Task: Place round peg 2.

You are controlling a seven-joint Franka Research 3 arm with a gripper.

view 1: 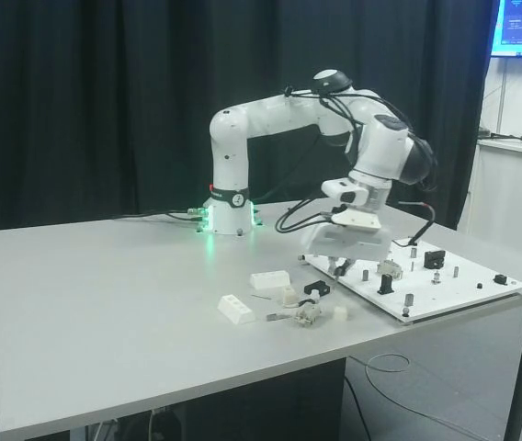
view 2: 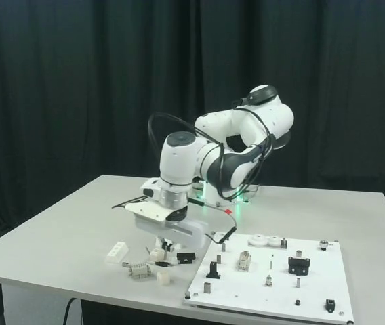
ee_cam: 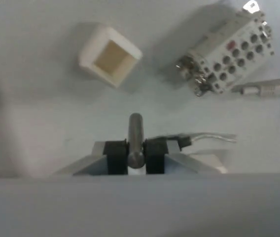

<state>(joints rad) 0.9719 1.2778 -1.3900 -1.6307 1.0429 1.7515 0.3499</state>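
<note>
In the wrist view my gripper (ee_cam: 135,159) is shut on a grey round peg (ee_cam: 135,127), which sticks out straight between the two black fingers (ee_cam: 115,158). The peg hangs above the grey table, not over the white assembly board (view 1: 445,292). In the first room view the gripper (view 1: 337,267) hovers just off the board's near-left edge. The second room view puts the gripper (view 2: 167,246) low over the loose parts, left of the board (view 2: 274,288). The peg itself is too small to make out in either room view.
Below the gripper lie a white square cup (ee_cam: 110,55) and a white multi-hole connector (ee_cam: 226,54) with a thin cable piece (ee_cam: 268,89) beside it. White blocks (view 1: 236,309) (view 1: 269,278), a black part (view 1: 316,288) and a small white cube (view 1: 341,312) sit nearby. Several fixtures stand on the board.
</note>
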